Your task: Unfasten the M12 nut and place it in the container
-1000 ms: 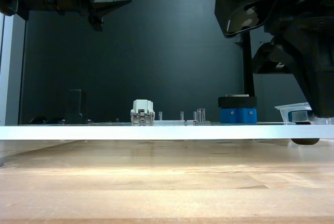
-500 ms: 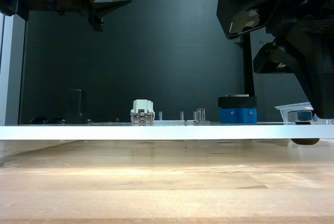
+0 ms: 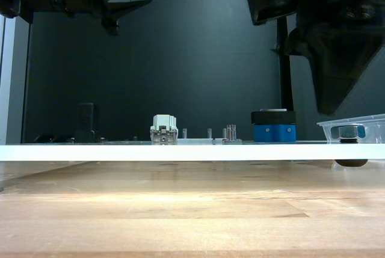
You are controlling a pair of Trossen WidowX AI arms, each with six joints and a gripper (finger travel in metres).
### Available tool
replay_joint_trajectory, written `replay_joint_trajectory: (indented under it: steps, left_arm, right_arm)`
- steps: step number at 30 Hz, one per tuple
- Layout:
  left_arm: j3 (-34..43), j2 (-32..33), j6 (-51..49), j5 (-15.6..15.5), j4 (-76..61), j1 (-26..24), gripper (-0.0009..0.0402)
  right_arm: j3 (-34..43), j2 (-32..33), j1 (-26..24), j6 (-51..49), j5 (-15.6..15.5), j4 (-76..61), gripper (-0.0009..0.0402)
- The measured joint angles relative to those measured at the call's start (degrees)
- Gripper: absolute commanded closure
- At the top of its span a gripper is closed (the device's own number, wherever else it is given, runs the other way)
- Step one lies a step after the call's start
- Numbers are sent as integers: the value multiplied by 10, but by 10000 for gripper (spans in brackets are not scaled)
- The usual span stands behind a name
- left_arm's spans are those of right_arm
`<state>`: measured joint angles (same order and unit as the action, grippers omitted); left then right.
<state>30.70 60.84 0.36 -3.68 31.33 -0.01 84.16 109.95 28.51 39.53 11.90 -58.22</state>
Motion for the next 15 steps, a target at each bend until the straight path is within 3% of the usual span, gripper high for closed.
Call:
replay_joint_trajectory:
  steps: [3, 8, 10, 15]
  left_arm:
    - [0, 0, 0, 0, 0, 0, 393]
    - [0, 0, 0, 0, 0, 0, 393]
    - [0, 0, 0, 0, 0, 0, 393]
    - [0, 0, 0, 0, -1, 0, 393]
  right_arm:
    - [16, -2, -2, 0, -50, -8, 393]
    - [33, -9, 0, -11, -189, -6, 393]
    - [34, -9, -2, -14, -207, -7, 393]
    - [29, 0, -3, -17, -203, 9, 393]
